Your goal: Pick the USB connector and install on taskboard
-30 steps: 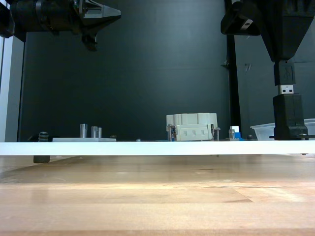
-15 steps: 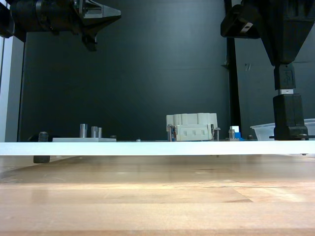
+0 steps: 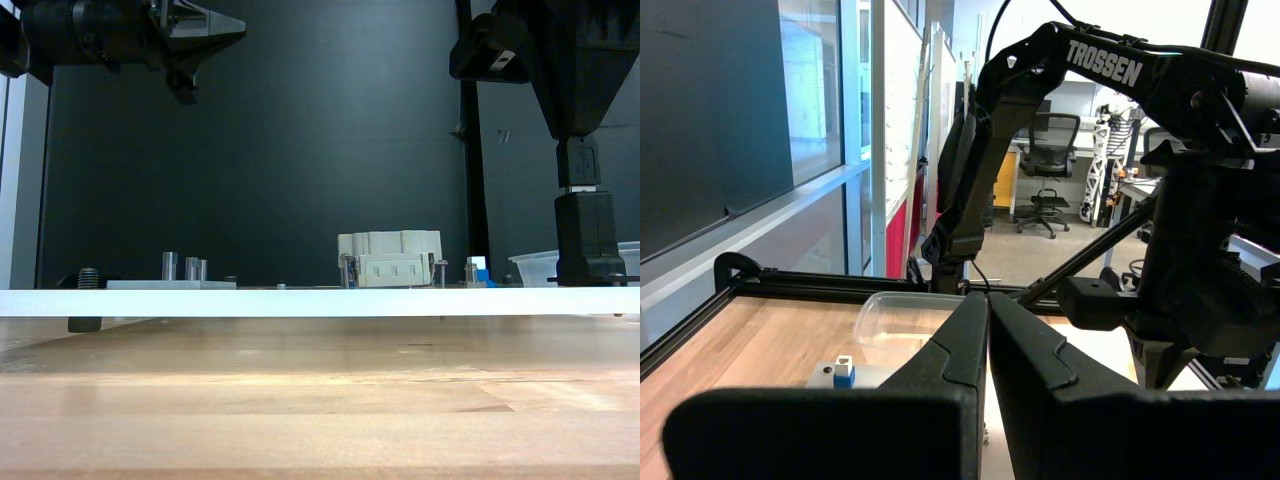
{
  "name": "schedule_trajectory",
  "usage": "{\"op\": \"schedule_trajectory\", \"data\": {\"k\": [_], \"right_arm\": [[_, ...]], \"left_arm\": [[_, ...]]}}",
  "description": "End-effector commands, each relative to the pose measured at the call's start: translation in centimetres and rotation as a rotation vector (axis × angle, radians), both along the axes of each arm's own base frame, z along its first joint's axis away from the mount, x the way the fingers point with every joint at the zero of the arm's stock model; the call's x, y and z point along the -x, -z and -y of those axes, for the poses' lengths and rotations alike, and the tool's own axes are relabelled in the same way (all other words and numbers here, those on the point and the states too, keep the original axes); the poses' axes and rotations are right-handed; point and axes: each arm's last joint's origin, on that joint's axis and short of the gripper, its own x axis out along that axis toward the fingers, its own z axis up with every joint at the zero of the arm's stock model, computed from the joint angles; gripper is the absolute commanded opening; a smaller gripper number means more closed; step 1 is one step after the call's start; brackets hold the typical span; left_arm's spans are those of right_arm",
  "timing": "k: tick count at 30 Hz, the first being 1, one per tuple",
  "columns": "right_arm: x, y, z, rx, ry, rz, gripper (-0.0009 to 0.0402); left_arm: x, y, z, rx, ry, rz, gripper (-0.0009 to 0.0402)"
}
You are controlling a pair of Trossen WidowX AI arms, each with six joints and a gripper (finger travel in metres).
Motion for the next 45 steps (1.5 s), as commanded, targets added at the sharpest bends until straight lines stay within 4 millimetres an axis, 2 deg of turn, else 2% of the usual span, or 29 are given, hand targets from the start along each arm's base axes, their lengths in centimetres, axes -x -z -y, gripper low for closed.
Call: {"op": "schedule_trajectory", "data": {"k": [1, 22, 36, 45], "right_arm": [[0.0, 0.3, 0.0, 0.001, -0.002, -0.009, 0.0000], [0.2, -0.9, 0.1, -0.017, -0.005, 0.021, 0.0005], [0.4, -1.6, 0.2, -0.023, -0.002, 0.037, 0.0151], [1.6, -3.7, 0.9, -0.037, 0.003, 0.066, 0.0195]], "left_arm": [[0.0, 0.0, 0.0, 0.000, 0.000, 0.000, 0.0000], [0.0, 0.0, 0.0, 0.000, 0.000, 0.000, 0.0000], [0.0, 0.0, 0.0, 0.000, 0.000, 0.000, 0.0000], [0.0, 0.0, 0.0, 0.000, 0.000, 0.000, 0.0000]]}}
